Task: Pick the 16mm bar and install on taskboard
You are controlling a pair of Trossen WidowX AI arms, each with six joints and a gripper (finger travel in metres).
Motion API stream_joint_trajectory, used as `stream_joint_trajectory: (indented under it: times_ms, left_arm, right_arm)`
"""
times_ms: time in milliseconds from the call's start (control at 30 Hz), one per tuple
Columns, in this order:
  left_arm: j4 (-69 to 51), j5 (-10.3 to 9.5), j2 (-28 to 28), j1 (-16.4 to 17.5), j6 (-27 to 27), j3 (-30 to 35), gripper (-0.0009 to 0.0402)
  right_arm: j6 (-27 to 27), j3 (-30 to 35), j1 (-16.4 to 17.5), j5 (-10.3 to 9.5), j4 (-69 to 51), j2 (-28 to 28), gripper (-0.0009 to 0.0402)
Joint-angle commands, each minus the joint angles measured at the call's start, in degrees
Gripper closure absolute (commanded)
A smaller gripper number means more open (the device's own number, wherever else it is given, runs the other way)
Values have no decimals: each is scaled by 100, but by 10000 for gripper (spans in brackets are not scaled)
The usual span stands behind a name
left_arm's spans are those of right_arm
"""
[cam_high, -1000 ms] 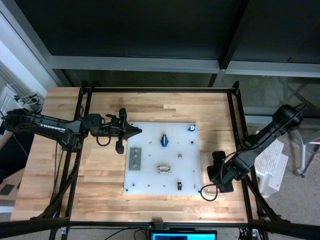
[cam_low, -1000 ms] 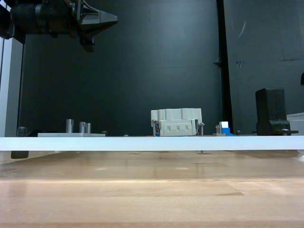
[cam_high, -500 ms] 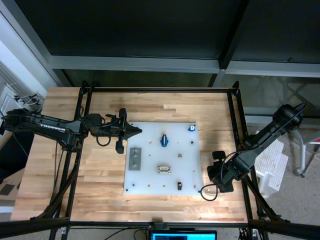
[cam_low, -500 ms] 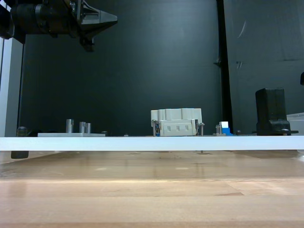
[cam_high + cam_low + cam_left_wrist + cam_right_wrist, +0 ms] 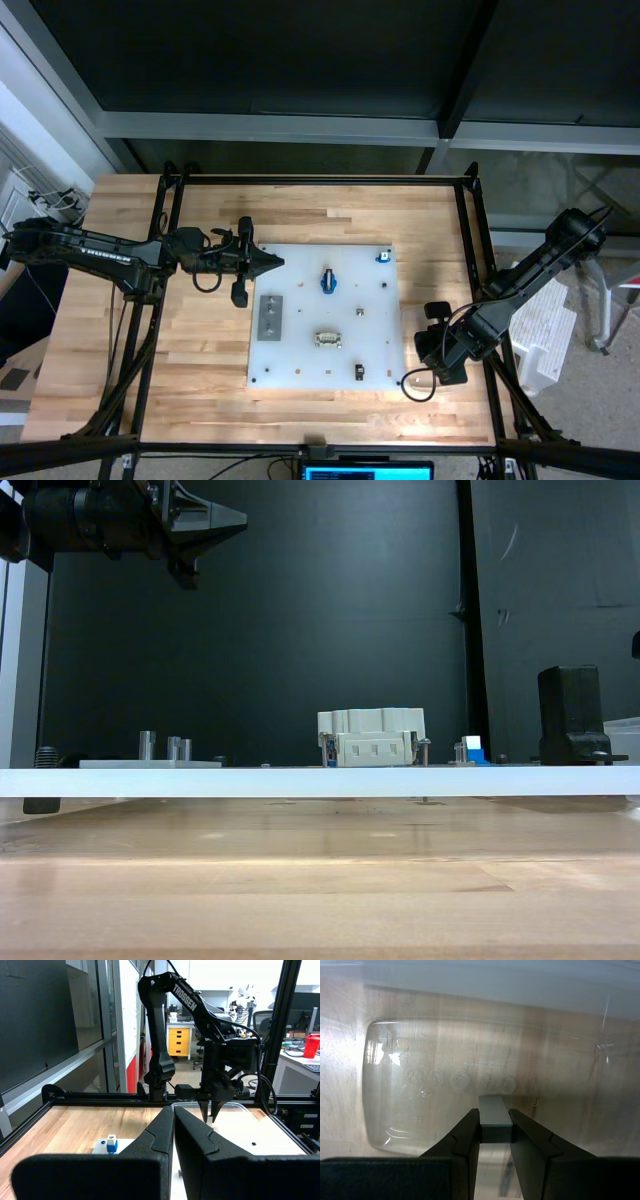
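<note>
The short dark grey metal 16mm bar [image 5: 495, 1119] is clamped in the narrowed right gripper [image 5: 437, 352] at the wooden table's [image 5: 200, 400] right edge (over a clear plastic tray [image 5: 395, 1110]). The large square white plastic taskboard [image 5: 300, 360] lies inward, toward the table's middle. The left gripper [image 5: 272, 262], pressed closed and empty, is held above the board's left edge

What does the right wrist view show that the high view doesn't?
Only the right wrist view: a short dark grey metal bar clamped in the right claw, over a clear plastic tray. Only the high view: the large square white plastic taskboard, and the shut left claw over its far left corner. Both: the right claw, which the high view places right of the taskboard.
</note>
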Motion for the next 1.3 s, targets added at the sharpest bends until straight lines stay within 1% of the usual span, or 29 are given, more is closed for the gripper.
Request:
stream_joint_trajectory:
  times_ms: [33, 233, 400, 633, 767, 967, 1300]
  left_arm:
    - [0, 2, 2, 0, 0, 2, 393]
    - [0, 2, 2, 2, 0, 2, 393]
    - [0, 2, 0, 2, 0, 2, 393]
    - [0, 2, 2, 2, 0, 2, 393]
    - [0, 2, 2, 2, 0, 2, 393]
    - [0, 2, 2, 0, 0, 2, 393]
    - [0, 2, 2, 0, 0, 2, 393]
  right_arm:
    - [13, 2, 0, 2, -15, -46, 386]
    - [17, 155, 0, -46, -249, -122, 391]
    - [20, 533, 0, -52, -719, -122, 391]
    - [46, 1051, 0, -46, -1029, -120, 391]
    - [225, 1228, -11, -48, -1143, -114, 391]
    - [282, 1370, -13, -42, -1290, -114, 391]
    - [367, 1381, -9, -50, -1231, -114, 391]
